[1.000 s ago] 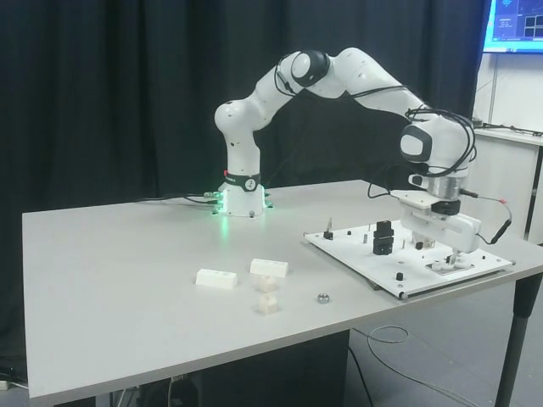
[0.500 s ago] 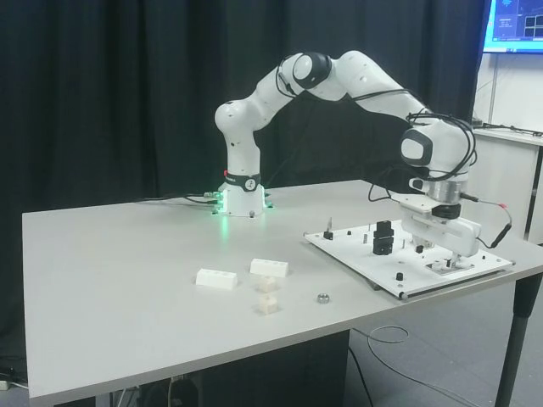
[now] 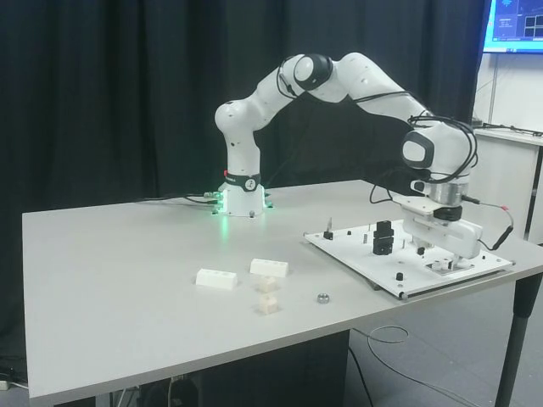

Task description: Remove small gear.

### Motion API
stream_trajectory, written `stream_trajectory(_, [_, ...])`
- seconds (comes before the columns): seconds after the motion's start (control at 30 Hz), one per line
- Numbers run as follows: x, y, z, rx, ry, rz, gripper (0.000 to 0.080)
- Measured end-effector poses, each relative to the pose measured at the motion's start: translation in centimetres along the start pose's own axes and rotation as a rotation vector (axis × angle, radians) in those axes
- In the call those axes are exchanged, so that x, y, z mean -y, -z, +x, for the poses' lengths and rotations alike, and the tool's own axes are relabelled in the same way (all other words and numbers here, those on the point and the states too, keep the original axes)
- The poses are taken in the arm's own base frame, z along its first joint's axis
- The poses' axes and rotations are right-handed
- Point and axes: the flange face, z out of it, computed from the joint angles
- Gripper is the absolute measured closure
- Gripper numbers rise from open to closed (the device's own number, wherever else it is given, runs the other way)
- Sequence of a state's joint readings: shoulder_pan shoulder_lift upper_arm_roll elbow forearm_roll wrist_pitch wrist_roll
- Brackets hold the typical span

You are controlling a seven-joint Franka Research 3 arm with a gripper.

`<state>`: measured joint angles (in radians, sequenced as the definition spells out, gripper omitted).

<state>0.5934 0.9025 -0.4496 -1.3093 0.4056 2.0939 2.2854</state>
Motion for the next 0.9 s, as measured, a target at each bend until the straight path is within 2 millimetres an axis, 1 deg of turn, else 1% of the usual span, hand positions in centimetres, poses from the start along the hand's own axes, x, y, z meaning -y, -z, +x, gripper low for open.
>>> stream_trajectory(0.27, [-0.07, -0.3, -0.19, -0.005, 0.004, 0.004, 0.0003])
stream_trajectory(0.3, [-0.06, -0.31, -0.19, -0.005, 0.005, 0.005, 0.0096])
stream_trajectory(0.47, [0.1, -0.29, -0.15, -0.007, 0.014, 0.009, 0.0096])
stream_trajectory(0.5, [0.14, -0.28, -0.14, -0.007, 0.014, 0.01, 0.0278])
stream_trajectory(0.67, [0.28, -0.29, -0.12, -0.007, 0.012, 0.013, 0.0278])
stream_trajectory(0.7, [0.29, -0.3, -0.12, -0.006, 0.011, 0.012, 0.0458])
stream_trajectory(0.87, [0.39, -0.36, -0.12, 0.009, -0.004, 0.002, 0.0458])
stream_trajectory(0.9, [0.41, -0.38, -0.11, 0.011, -0.006, 0.0, 0.0646])
